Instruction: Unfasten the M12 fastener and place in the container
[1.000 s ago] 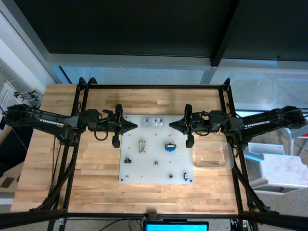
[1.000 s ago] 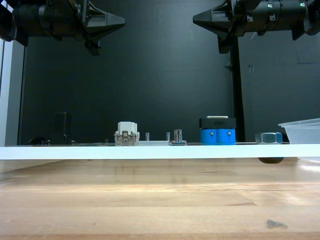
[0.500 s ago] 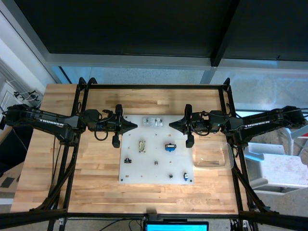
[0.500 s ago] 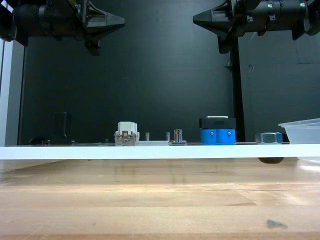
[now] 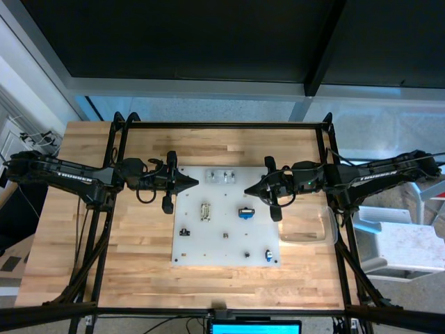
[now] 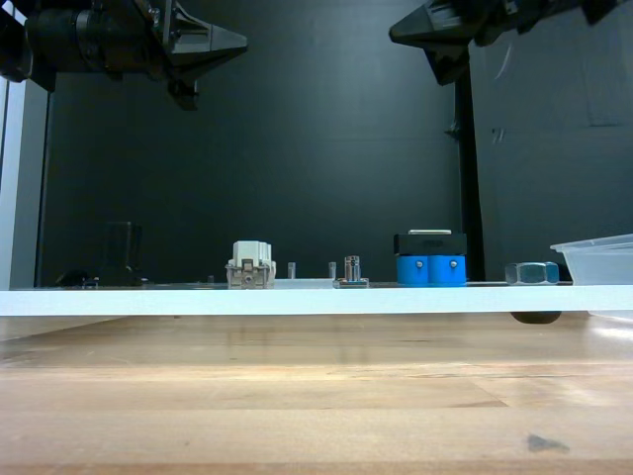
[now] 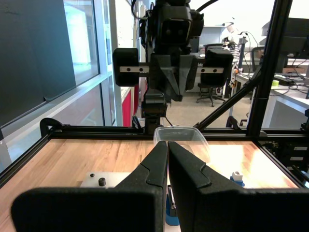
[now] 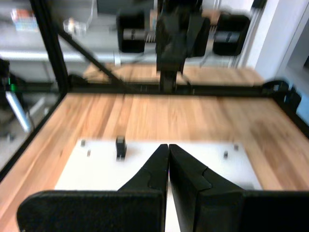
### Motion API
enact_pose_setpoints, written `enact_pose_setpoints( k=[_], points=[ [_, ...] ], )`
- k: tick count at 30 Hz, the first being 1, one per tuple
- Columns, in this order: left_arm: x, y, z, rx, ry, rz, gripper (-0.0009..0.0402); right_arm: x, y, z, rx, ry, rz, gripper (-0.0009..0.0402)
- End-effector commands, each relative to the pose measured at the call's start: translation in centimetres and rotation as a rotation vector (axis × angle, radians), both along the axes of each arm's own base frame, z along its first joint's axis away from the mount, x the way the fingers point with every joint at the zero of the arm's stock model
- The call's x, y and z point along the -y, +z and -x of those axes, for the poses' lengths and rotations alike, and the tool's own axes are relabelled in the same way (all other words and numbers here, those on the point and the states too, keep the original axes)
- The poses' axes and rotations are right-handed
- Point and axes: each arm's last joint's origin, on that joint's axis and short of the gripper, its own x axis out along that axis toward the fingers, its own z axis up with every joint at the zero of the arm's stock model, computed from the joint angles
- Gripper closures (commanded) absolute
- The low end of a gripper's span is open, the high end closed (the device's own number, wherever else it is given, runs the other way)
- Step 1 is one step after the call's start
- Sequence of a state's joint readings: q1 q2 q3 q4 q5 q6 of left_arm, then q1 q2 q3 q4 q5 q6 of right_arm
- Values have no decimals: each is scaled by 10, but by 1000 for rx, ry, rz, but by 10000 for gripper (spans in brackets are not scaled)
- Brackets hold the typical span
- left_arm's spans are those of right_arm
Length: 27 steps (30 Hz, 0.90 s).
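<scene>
On its stud at the board's (image 5: 208, 245) near right: M12 fastener (image 6: 531, 273), outside the container (image 5: 332, 235). Left gripper (image 5: 196, 182) and right gripper (image 5: 246, 191) hang high over the board, both closed and empty. You have every step left.

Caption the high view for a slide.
Left tool and right tool, both shut, hover over the white board; small silver nut sits outside clear plastic tub.

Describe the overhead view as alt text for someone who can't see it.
The left claw and the right claw, both shut, hang over the far half of a white rectangular task board, each reaching in from its own side. A small silver nut sits near the board's near right corner, outside the clear plastic tub.
</scene>
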<state>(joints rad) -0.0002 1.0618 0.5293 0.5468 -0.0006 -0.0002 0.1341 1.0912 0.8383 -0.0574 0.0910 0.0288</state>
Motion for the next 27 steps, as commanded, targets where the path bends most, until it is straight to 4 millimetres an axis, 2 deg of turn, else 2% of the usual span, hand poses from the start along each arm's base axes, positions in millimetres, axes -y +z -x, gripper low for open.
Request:
enact_pose_setpoints(
  k=[1, 7, 10, 21, 27],
  points=[
    [0, 0, 0, 0, 0, 0, 393, -2, 9, 3, -79, -24, -25, 393],
    [0, 0, 0, 0, 0, 0, 393, -4, 21, 7, -248, -68, -110, 393],
    [0, 0, 0, 0, 0, 0, 393, -9, 25, 3, -337, -69, -119, 393],
    [0, 0, 0, 0, 0, 0, 393, -40, 26, -33, -640, -115, -163, 393],
    [0, 0, 0, 0, 0, 0, 393, -56, 19, -53, -791, -194, -206, 393]
  ],
)
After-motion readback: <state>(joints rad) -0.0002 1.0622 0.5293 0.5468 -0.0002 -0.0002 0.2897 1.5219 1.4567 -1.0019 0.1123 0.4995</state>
